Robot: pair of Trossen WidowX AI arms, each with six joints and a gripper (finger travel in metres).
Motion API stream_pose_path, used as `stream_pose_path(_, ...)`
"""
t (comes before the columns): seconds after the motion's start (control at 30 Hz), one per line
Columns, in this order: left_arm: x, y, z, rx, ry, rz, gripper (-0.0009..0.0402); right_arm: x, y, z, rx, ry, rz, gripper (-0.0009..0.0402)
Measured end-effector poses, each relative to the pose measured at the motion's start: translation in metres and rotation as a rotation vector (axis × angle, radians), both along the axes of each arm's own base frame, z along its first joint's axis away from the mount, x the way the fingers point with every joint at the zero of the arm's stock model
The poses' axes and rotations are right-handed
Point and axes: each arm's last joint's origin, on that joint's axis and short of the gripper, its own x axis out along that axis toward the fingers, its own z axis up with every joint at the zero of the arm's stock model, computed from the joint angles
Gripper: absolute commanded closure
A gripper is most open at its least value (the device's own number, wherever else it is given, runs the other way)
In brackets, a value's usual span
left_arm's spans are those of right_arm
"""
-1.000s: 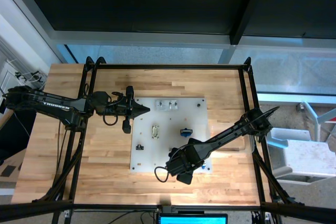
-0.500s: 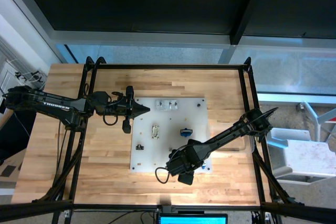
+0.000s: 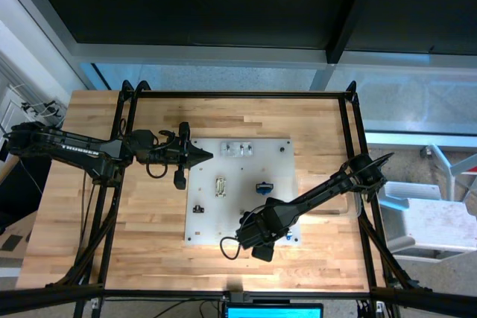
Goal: Unfasten the M12 fastener and place in the container
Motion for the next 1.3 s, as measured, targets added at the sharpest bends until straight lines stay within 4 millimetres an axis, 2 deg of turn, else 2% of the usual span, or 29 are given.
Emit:
stream_pose_path(0.47,0.0,0.0,0.0001,0.0,0.0,0.0,0.0393,0.0006,-0.0003,-0.0002,0.004,-0.002,0.012,0.0313)
stream_pose_path(0.67,0.0,0.0,0.0001,0.0,0.0,0.0,0.0393,0.0008,-0.0002,-0.0001,0.006,-0.006,0.022,0.0356)
stream_pose_path(0.97,0.0,0.0,0.0,0.0,0.0,0.0,0.0393,0.0014,-0.0001,-0.0001,0.0,-0.015,0.136,0.0385)
stream_pose_path(1.3,0.0,0.0,0.0001,0.0,0.0,0.0,0.0393,0.0033,0.0008,0.0005,-0.025,-0.045,0.55,0.0386)
